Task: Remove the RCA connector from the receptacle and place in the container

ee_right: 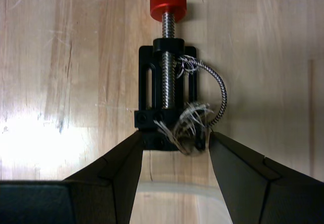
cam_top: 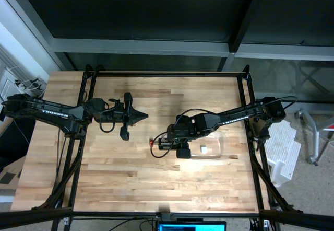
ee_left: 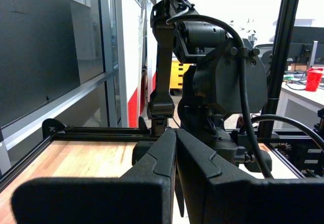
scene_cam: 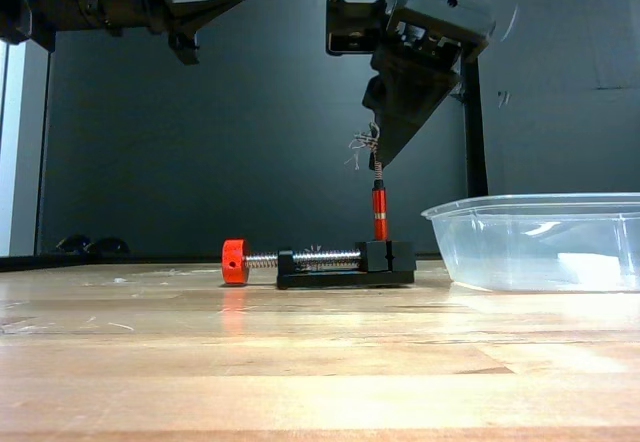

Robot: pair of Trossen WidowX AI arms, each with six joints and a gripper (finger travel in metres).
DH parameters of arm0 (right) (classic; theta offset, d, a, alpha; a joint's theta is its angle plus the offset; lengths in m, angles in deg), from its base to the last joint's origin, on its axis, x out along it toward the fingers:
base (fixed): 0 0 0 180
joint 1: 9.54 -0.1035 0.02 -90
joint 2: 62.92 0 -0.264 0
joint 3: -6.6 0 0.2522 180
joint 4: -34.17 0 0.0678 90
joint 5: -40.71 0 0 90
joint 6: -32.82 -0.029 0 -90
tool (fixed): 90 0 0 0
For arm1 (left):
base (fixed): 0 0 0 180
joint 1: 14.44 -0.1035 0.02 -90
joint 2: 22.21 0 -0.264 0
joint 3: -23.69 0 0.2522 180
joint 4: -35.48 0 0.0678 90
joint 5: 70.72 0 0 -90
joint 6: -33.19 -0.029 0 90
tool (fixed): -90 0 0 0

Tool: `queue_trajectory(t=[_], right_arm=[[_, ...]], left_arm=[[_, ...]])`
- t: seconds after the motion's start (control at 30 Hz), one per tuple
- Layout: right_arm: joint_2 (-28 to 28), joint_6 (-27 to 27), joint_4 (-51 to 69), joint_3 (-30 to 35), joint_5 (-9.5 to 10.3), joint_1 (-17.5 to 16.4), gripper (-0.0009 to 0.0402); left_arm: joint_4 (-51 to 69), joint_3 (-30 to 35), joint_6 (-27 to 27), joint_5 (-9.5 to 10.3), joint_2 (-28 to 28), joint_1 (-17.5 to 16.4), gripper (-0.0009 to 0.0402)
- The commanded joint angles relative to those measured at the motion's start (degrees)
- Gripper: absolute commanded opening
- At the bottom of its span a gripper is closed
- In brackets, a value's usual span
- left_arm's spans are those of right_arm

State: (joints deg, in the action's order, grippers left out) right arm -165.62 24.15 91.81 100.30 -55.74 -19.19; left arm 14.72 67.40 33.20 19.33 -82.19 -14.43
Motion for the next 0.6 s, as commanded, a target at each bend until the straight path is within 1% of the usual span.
queue_trajectory(t=[0.03,0.17,0.43,0.6], right_arm=[[0.04,-0.11,-1.57,-1.33,-0.02,0.00,0.0181],[0.02,-0.28,-2.93,-2.54,-0.04,0.00,0.0181],[0.02,-1.07,-4.83,-2.97,-0.04,0.00,0.0181],[0.02,-1.40,-6.91,-5.07,-0.02,0.02,0.0181]], left_arm=[[-0.02,0.00,-0.02,-0.02,-0.02,-0.02,0.0000],[-0.02,0.00,-0.02,-0.02,-0.02,-0.02,0.0000],[-0.02,0.00,-0.02,-0.02,-0.02,-0.02,0.0000],[-0.02,0.00,-0.02,-0.02,-0.02,0.00,0.0000]])
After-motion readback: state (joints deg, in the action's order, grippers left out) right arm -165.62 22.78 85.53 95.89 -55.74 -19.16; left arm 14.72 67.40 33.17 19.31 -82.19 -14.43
